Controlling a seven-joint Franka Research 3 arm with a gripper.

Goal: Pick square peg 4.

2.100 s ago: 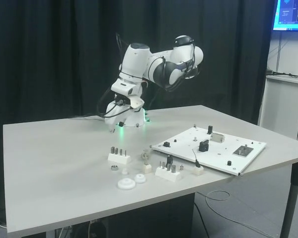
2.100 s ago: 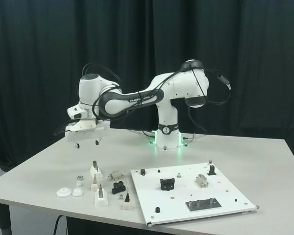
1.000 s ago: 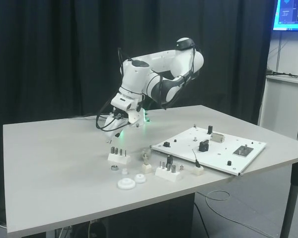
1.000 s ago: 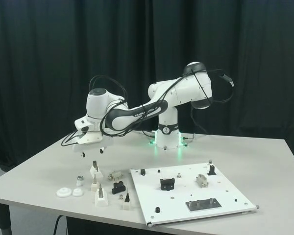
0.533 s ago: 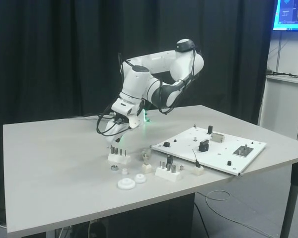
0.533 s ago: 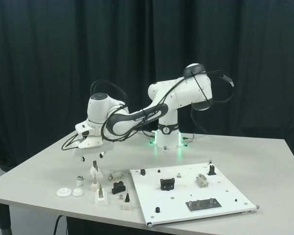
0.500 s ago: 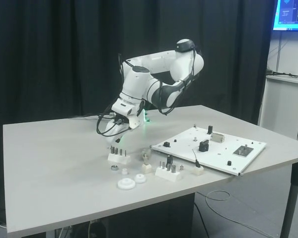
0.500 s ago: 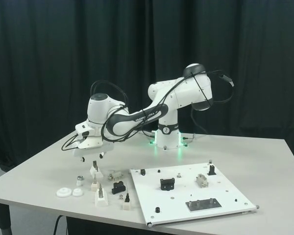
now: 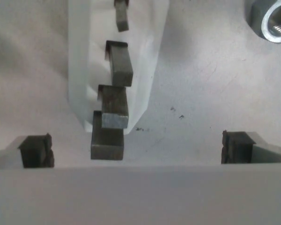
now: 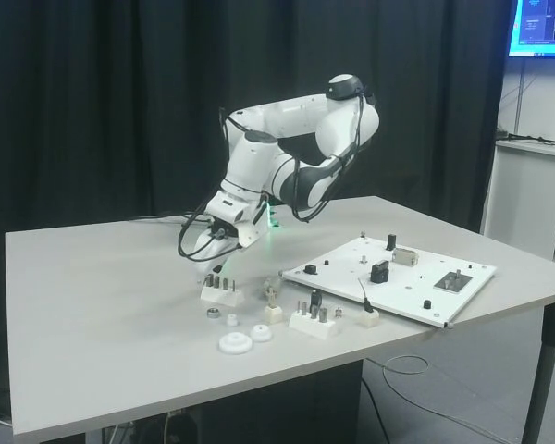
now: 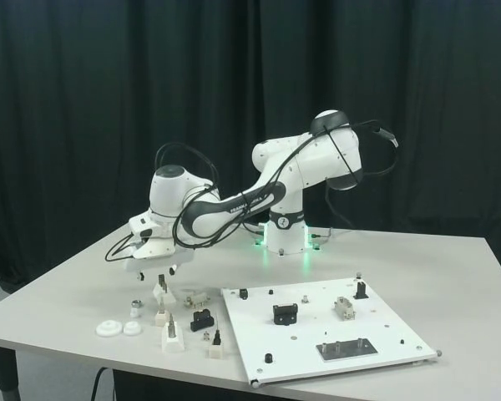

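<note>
Wrist view: the gripper [image 9: 136,149] is hanging with fingers [image 9: 36,151] spread wide and empty, over the white holder [image 9: 145,61] carrying a row of pegs; the largest peg [image 9: 107,140] is sitting nearest, off-centre between the fingers, so closing now risks clipping its neighbour [image 9: 115,112].

First room view: the arm [image 10: 287,139] is reaching toward 7 o'clock, lower than a second ago.

Second room view: the gripper is hovering nearer the holder than before.

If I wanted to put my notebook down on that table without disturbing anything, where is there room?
The table is bare on the side away from the white board. Crowded: the front edge, where the peg holder, gears and small stands cluster under the pincer.
</note>
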